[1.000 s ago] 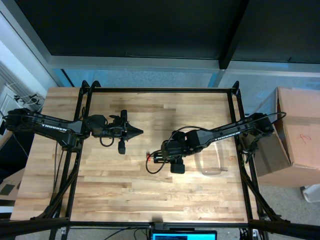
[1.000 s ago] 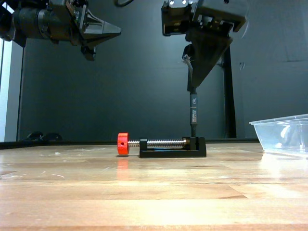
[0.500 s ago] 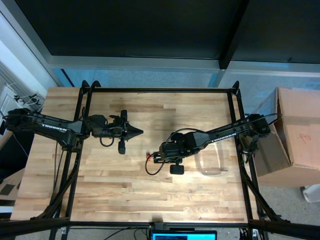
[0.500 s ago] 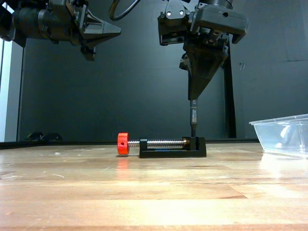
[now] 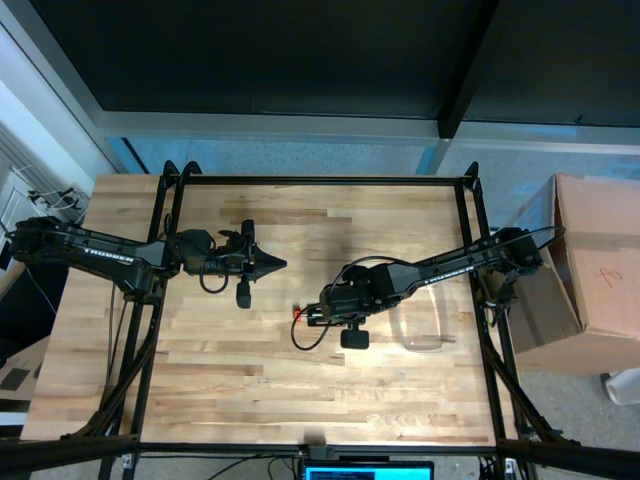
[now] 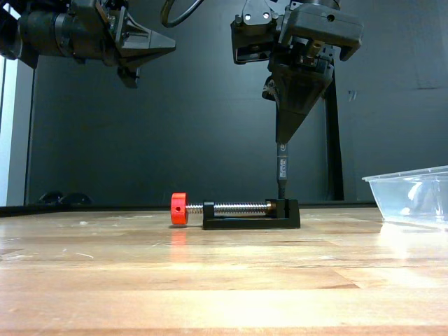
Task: Remove the USB-C connector from the USB-C receptacle and place in the container
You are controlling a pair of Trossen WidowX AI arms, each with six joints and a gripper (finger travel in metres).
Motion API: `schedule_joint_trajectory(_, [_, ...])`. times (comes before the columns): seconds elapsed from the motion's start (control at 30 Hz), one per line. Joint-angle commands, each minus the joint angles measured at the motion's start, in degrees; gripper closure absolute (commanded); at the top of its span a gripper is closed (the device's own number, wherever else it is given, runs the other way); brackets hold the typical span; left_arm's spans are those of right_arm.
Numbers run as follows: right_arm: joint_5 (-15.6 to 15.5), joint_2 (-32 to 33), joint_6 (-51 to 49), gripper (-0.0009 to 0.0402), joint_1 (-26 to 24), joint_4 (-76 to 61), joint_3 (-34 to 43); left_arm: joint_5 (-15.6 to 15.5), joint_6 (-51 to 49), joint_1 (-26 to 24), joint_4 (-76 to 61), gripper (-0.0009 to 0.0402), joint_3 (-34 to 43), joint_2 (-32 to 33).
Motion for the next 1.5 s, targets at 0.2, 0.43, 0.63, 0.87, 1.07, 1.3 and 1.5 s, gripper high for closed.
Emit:
schedule_joint_trajectory(0.2, [0.09, -2.75, 0.07, 0.0393, 0.07, 0.09, 0.24, 0.02, 0.02, 0.0, 0.02, 0.0393, 0.0, 0.0])
schedule_joint_trajectory(0.43, [0.11, -5.44, 0.07, 0.0393, 0.07, -0.2, 0.24, 0.02, 0.02, 0.02, 0.02, 0.0393, 0.0, 0.0])
schedule_joint_trajectory(0.63, [0.09, -7.48, 1.31, 0.0393, -0.02, -0.31, 0.24, 0.02, 0.02, 0.0, 0.04, 0.0393, 0.0, 0.0])
schedule_joint_trajectory(0.87, [0.04, -7.65, 1.55, 0.0393, 0.28, -0.48, 0.24, 0.02, 0.02, 0.02, 0.04, 0.0393, 0.0, 0.0])
schedule_joint_trajectory(1.07, [-0.04, -7.65, 3.72, 0.0393, 2.49, -1.73, 0.2, 0.02, 0.02, 0.02, 0.0, 0.0393, 0.0, 0.0])
schedule_joint_trajectory(1.3, [0.07, -7.65, 6.43, 0.0393, 6.58, -4.94, 0.04, 0.02, 0.02, 0.0, 0.02, 0.0393, 0.0, 0.0])
schedule_joint_trajectory(1.5, [0.02, -7.65, 10.4, 0.0393, 11.61, -6.88, -0.04, 0.02, 0.02, 0.0, 0.0, 0.0393, 0.0, 0.0])
